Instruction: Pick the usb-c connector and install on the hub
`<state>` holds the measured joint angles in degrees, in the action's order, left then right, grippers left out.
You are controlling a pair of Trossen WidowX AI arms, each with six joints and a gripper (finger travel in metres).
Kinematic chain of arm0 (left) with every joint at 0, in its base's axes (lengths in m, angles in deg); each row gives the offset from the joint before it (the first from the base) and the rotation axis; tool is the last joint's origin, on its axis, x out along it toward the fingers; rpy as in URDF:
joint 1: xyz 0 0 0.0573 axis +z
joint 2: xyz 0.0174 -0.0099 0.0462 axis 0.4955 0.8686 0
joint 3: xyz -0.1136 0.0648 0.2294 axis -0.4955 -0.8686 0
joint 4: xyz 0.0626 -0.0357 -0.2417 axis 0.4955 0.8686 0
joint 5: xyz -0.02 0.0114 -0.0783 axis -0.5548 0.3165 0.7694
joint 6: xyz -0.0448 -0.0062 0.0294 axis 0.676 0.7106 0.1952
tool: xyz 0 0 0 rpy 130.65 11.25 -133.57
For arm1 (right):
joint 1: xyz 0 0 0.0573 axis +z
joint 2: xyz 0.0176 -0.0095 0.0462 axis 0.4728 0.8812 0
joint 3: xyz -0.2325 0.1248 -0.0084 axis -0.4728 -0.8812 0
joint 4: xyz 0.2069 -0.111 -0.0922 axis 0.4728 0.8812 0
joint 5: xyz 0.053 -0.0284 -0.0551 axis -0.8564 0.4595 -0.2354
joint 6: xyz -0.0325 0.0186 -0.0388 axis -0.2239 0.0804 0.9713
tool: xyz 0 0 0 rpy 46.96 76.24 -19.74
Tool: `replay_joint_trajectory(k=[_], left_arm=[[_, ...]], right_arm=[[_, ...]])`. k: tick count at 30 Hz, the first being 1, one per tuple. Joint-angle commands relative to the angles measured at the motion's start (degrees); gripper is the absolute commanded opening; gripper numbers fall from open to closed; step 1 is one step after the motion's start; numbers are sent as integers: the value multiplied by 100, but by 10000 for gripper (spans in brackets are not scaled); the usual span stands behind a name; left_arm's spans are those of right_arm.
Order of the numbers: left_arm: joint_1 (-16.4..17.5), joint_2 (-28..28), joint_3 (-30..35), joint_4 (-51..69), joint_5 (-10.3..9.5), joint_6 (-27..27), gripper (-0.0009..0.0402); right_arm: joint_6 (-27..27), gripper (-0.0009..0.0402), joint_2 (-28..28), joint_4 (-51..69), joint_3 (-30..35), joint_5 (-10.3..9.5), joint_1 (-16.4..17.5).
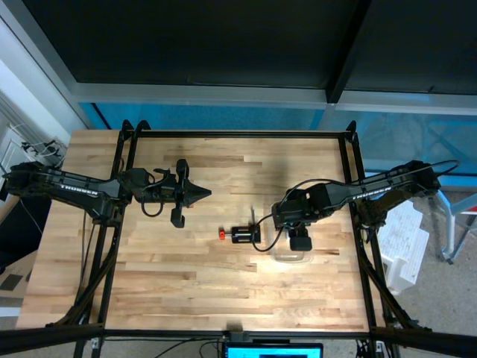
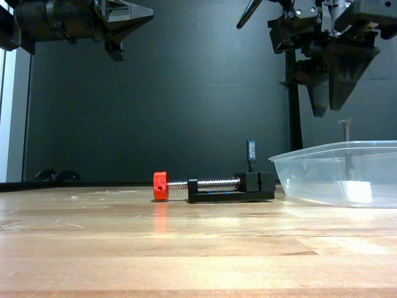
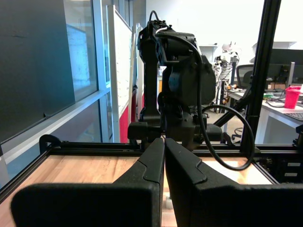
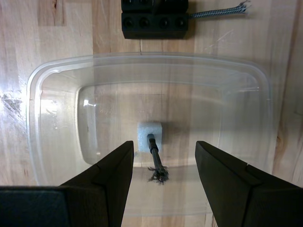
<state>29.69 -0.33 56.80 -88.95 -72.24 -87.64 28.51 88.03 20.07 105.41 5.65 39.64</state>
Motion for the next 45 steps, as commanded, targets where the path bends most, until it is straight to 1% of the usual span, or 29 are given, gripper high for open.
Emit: replay_joint_trajectory(k=[1,4,11,23,26,33,40,45], left_arm=[[0,0,0,-4,2,-2,0],[0,0,0,-4,2,-2,0],[2,0,0,0,2,-2,0],[2,0,0,-2,2,-2,0],[2,0,0,-2,2,-2,0],[2,0,0,-2,2,-2,0],[0,0,0,-2,2,-2,0],[2,0,0,-2,2,-2,0]], right_arm=[[-4,181,81,-26,-9,-2,13],[2,181,144,-63,-39,-2,17],[-4,181,142,-304,-358,-2,35],[-11,181,142,-546,-457,2,63],[-28,181,142,-564,-535,44,70],[-131,181,142,-914,-787,37,94],[-136,181,146,-970,-800,39,103],[-133,181,297,-984,-800,33,114]])
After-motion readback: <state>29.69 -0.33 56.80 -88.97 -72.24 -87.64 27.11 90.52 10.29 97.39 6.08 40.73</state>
